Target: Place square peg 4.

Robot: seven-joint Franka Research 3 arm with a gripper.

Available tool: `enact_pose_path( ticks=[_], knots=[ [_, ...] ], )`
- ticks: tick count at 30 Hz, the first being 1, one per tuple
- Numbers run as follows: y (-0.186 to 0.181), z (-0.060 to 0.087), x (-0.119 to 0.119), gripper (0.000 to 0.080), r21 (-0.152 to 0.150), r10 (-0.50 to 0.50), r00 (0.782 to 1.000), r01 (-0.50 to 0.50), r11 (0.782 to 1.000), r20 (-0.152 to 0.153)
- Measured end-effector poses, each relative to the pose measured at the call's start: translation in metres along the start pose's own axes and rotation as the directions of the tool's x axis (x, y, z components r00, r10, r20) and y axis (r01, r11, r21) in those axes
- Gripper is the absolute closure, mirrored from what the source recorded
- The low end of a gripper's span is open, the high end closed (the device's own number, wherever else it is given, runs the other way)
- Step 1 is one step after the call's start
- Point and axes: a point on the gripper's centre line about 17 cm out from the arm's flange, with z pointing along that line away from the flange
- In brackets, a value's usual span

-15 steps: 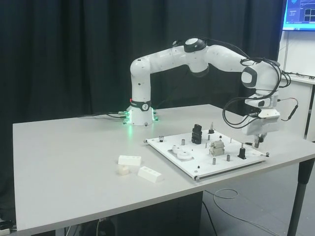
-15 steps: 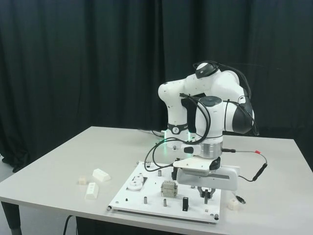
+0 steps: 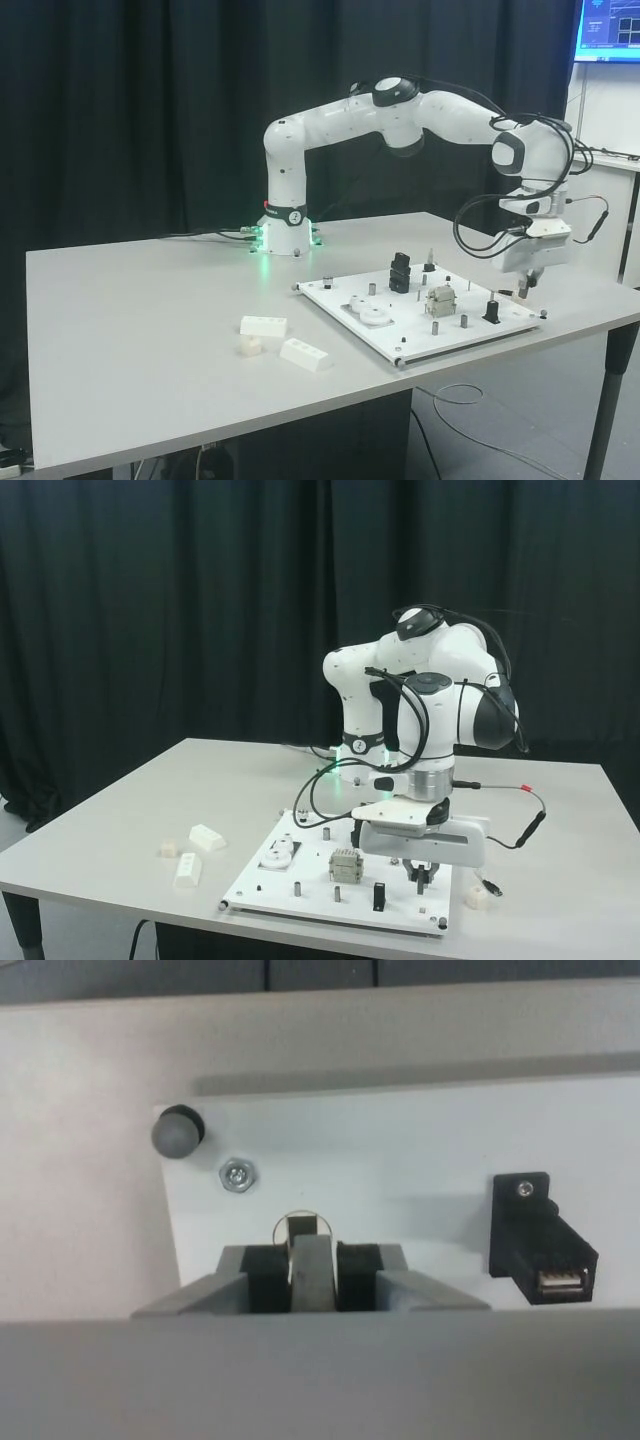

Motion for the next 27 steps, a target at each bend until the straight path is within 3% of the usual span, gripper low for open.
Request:
enact_pose_path(
  ticks=[9, 21, 27],
  knots=[
    [-0.009, 0.004, -0.003, 0.0706, 0.008, 0.024, 1.0, -0.024, 1.0, 0.008],
    [-0.061, 0.021, -0.024, 0.0706, 0.042, 0.051, 0.998, -0.053, 0.998, 0.046],
    [-0.082, 0.031, -0.035, 0.0706, 0.037, 0.051, 0.997, -0.053, 0.998, 0.053]
  ],
)
